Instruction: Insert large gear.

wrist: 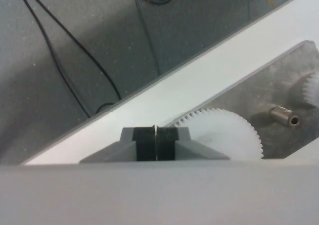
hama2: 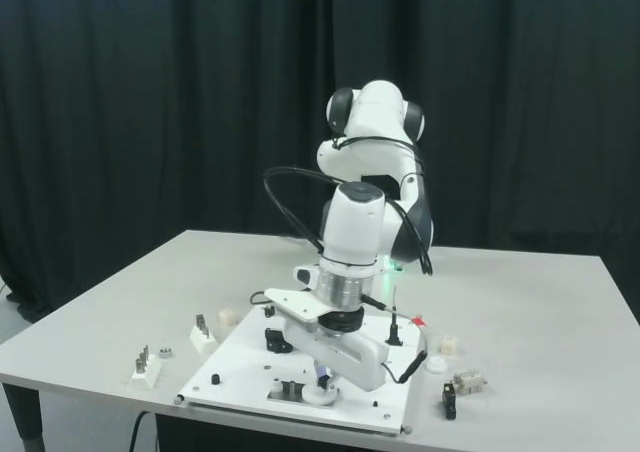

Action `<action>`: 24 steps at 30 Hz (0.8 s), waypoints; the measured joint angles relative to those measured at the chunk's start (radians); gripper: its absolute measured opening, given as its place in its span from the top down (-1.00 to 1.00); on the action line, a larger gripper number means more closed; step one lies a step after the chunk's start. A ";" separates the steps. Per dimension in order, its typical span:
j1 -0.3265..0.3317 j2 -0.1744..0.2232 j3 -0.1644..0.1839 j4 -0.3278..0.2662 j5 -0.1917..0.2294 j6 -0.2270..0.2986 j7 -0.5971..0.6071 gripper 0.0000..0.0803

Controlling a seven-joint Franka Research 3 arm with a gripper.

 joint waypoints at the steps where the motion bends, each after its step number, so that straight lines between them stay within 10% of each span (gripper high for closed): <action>1: -0.002 0.000 0.001 0.000 0.000 0.000 0.000 1.00; 8: -0.009 0.000 0.007 0.000 0.000 0.000 0.000 0.95; 9: -0.009 0.000 0.008 0.000 0.000 0.000 0.000 0.43; 13: -0.011 0.000 0.008 0.001 0.000 0.000 0.000 0.43; 14: -0.012 0.000 0.009 0.001 0.000 0.000 0.000 -0.35; 21: -0.014 0.000 0.010 0.002 0.000 0.000 0.000 -0.35; 22: -0.014 0.000 0.010 0.002 0.000 0.000 0.000 -0.83; 24: -0.014 0.000 0.010 0.003 0.000 0.000 0.000 -0.95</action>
